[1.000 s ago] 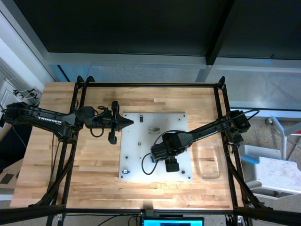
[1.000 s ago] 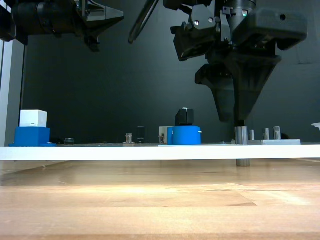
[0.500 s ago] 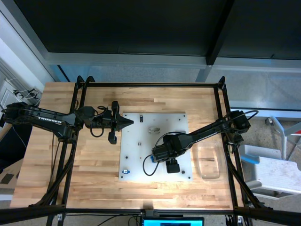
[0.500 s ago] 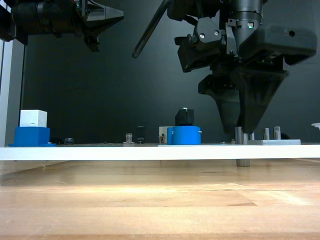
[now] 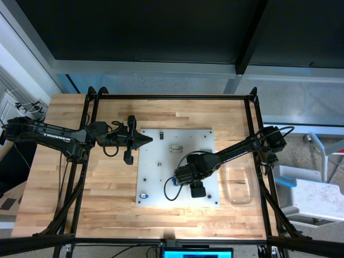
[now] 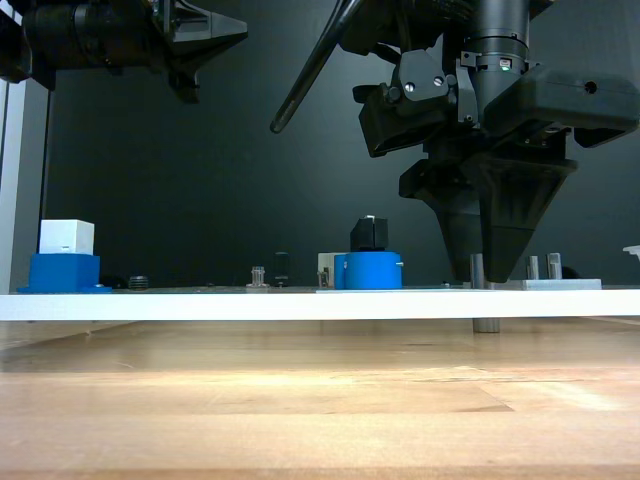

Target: Pick the 16mm cylinder and place it in the container

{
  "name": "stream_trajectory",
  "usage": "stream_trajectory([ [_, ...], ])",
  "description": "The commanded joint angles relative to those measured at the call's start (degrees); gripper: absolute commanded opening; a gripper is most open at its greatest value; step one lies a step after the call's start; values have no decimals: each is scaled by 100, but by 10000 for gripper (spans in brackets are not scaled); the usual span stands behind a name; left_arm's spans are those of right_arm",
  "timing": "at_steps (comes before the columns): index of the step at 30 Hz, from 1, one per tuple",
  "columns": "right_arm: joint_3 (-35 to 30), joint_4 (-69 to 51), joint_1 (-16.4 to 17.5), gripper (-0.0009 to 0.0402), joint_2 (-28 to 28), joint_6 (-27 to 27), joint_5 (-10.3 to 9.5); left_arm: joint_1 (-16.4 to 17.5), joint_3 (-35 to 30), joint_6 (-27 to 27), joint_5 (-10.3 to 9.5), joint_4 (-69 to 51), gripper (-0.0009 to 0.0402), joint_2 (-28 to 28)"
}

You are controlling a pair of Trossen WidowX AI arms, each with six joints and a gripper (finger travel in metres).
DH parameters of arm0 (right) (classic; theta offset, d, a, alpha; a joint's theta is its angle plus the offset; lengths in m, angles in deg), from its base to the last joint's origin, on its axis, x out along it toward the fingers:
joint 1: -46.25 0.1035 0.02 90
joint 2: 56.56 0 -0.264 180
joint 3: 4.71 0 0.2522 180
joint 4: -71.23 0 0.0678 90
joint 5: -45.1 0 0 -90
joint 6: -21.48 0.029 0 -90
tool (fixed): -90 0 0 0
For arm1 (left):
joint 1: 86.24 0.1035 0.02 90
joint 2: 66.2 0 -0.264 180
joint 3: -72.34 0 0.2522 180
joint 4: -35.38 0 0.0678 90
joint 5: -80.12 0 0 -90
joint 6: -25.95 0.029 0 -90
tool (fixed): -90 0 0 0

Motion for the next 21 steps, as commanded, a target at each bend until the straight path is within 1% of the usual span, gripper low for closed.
stream_trajectory([
  [1, -2, -7, 0, 169, 2, -22, 4, 0, -2, 2, 0, 0, 0, 0],
  [9, -2, -2, 2, 117, 4, -22, 15, 0, -2, 2, 0, 0, 0, 0],
  [13, -2, -2, 11, 92, 4, -17, 52, 0, -2, 2, 0, 0, 0, 0],
  [21, -13, 0, 28, 55, 4, 0, 52, 2, -2, 2, 0, 0, 0, 0],
])
